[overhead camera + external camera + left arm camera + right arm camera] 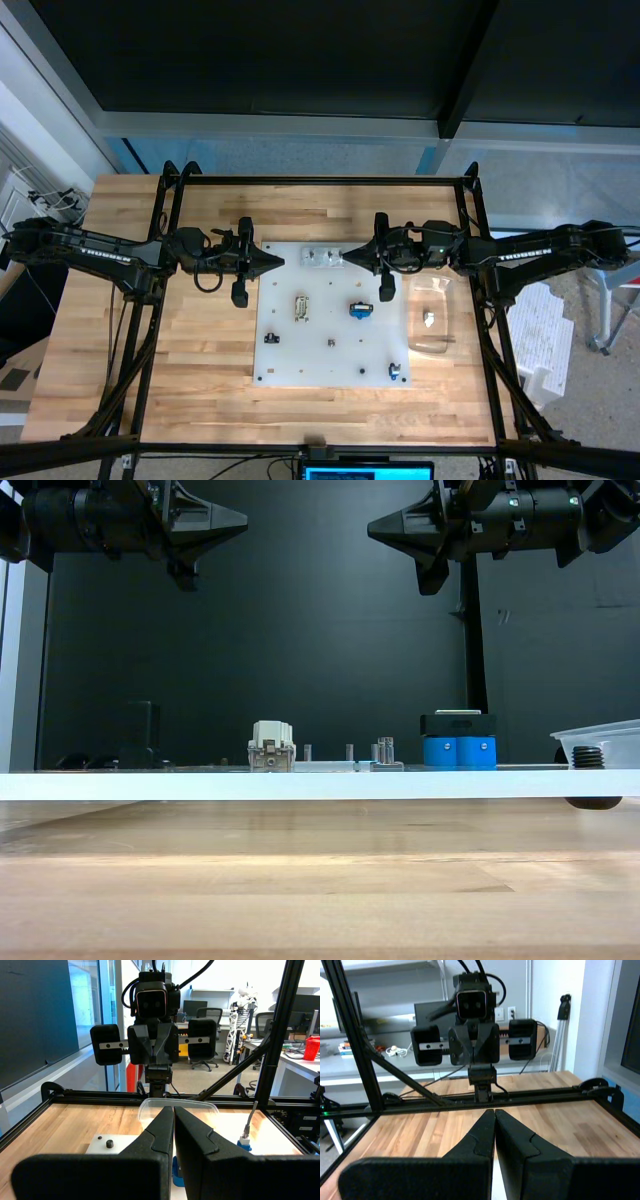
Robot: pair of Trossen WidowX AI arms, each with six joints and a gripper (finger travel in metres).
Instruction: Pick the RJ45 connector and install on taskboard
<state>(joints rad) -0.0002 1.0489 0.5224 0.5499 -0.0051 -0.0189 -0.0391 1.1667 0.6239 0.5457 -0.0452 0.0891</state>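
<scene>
- High view: the taskboard [310,365] lies flat on the wooden table [170,370]. We see the left gripper [274,262] over the taskboard's far left edge. The right gripper [346,258] is over its far part, just beside the silver metal block [320,258]. The two tips point at each other, apart.
- Same view: on the taskboard we make out a beige socket [300,307] and a blue piece [360,310]. A clear tray [443,305] sits just beside the taskboard's right edge with a small white piece [429,319] in it. We cannot pick out the RJ45 connector with any certainty.
- Low view: the left gripper [240,522] and the right gripper [375,525] both hang high above the taskboard [300,785], touching nothing. The beige socket [271,748] and the blue piece [459,748] stand on the taskboard, and the clear tray [600,735] shows past its right end.
- Left wrist view: the left gripper [173,1110] has its fingers [155,1135] pressed together, holding nothing. Beyond them we see a corner of the taskboard [117,1142], the rim of the clear tray [177,1103] and the right arm [152,1005] facing us.
- Right wrist view: the right gripper [495,1111] likewise has its fingers [480,1135] together and empty. The left arm [472,1002] faces us across the wooden table [435,1130].
</scene>
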